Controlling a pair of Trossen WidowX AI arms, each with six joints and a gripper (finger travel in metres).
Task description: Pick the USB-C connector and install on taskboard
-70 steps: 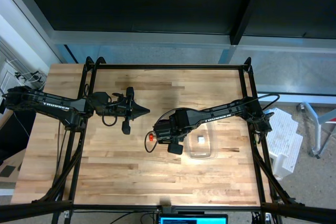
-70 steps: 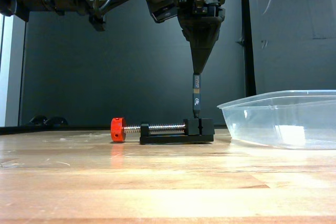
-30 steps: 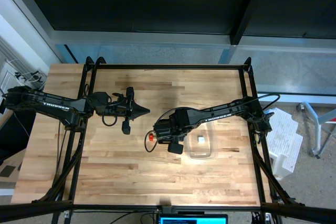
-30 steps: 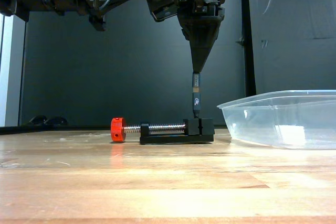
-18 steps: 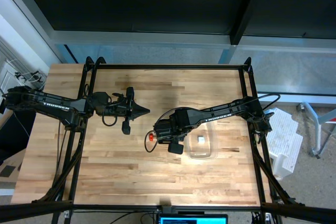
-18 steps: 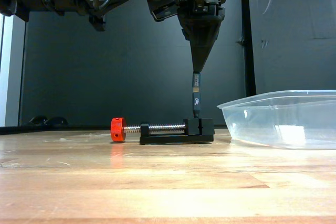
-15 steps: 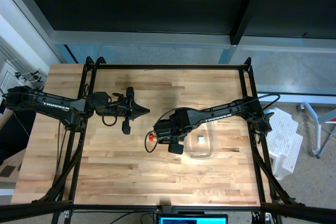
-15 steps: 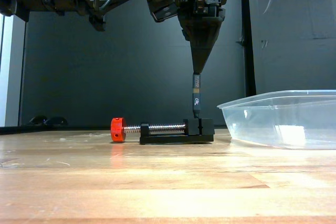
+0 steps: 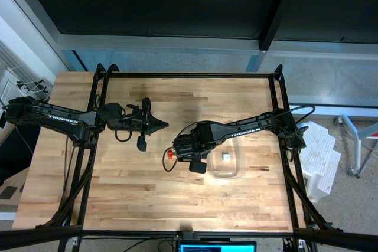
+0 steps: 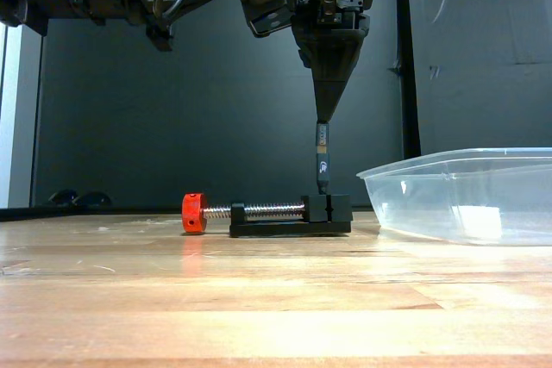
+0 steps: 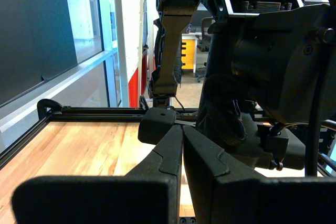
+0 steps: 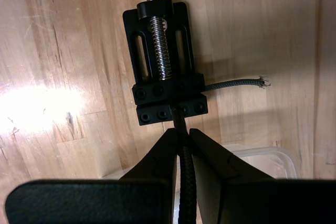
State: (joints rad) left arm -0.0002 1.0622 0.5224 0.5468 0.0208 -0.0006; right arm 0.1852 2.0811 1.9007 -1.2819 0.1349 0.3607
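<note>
USB-C connector (image 10: 322,161): long axis vertical; lower tip at taskboard (image 10: 289,213);
right hand (image 10: 323,118): pinched on connector's top;
left hand (image 9: 164,125): closed, empty, well left of taskboard

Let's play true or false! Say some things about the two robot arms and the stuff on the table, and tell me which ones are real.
1. The right gripper pinches the USB-C connector and holds it upright on top of the taskboard. True.
2. The left gripper is grabbing the taskboard. False: it hangs high up off to the side, shut and holding nothing.
3. A clear tray sits on the table on the right arm's side of the taskboard. True.
4. The little white bit lies on the taskboard. False: it lies inside the clear tray.
</note>
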